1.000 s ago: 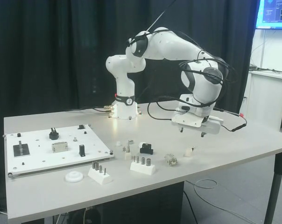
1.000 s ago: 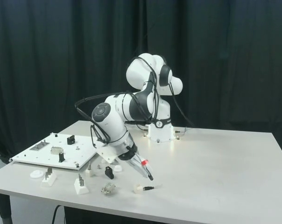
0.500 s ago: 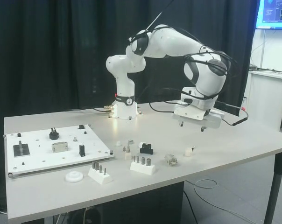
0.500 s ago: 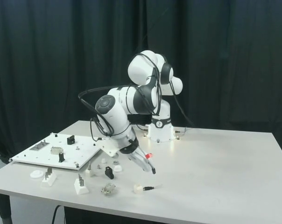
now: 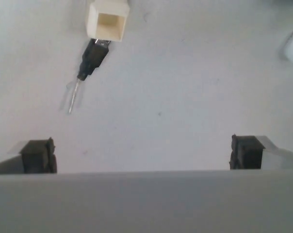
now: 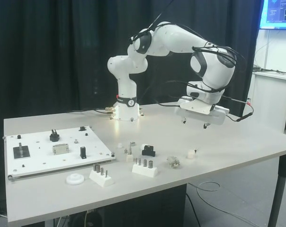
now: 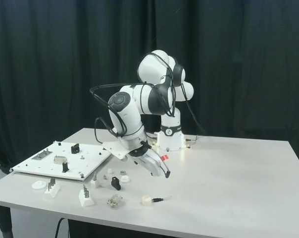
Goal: Pick BNC.
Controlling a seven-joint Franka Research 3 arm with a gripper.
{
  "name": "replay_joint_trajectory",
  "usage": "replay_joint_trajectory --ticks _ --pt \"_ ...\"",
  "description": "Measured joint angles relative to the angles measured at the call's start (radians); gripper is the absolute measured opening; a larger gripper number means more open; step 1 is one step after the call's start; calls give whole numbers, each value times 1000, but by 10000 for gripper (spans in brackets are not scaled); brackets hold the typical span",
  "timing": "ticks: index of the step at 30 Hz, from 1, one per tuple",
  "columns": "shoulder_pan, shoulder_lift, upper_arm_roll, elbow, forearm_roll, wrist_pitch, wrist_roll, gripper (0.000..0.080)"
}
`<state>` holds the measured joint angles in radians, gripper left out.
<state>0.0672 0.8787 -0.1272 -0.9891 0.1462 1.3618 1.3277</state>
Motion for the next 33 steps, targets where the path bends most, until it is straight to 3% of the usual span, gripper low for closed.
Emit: replay_joint_trajectory --ticks 15,33 --pt "7 -3 4 -1 -79 6 -31 800" --pt "-1 -12 4 -8 -166 -22 -104 800"
